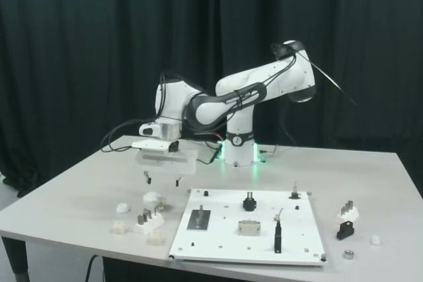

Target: Pick waterproof.

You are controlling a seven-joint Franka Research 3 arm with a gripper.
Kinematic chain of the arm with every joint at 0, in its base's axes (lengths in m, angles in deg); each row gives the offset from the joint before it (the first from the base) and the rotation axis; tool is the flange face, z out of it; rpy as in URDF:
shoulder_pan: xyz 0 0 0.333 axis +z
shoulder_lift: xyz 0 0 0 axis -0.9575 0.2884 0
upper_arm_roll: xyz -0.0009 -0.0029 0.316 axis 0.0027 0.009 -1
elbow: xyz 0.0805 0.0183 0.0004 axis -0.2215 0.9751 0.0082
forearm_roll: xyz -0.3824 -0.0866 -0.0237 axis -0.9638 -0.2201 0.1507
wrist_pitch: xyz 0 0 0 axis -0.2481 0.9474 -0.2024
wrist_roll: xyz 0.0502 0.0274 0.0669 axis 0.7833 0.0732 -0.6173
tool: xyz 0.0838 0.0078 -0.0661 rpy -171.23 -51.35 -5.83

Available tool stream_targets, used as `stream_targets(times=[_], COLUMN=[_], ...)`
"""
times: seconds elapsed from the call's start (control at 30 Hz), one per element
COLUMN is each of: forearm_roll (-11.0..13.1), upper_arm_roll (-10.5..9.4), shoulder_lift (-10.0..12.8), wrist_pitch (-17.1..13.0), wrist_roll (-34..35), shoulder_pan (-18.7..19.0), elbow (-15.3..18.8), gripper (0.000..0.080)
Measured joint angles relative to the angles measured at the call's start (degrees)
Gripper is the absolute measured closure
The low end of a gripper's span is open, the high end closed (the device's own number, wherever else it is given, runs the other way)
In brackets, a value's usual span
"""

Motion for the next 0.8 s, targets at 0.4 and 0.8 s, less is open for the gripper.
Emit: stream_targets(times=[0.4, 0.8], forearm_roll=[1.3, 2.1], upper_arm_roll=[-2.0, -4.96], shoulder_lift=[-1.7, -2.6], wrist_pitch=[2.5, 2.6], wrist_roll=[-3.1, -4.0], shoulder_pan=[-3.9, -5.8], elbow=[-2.3, -3.1], gripper=[0.0003, 0.0003])
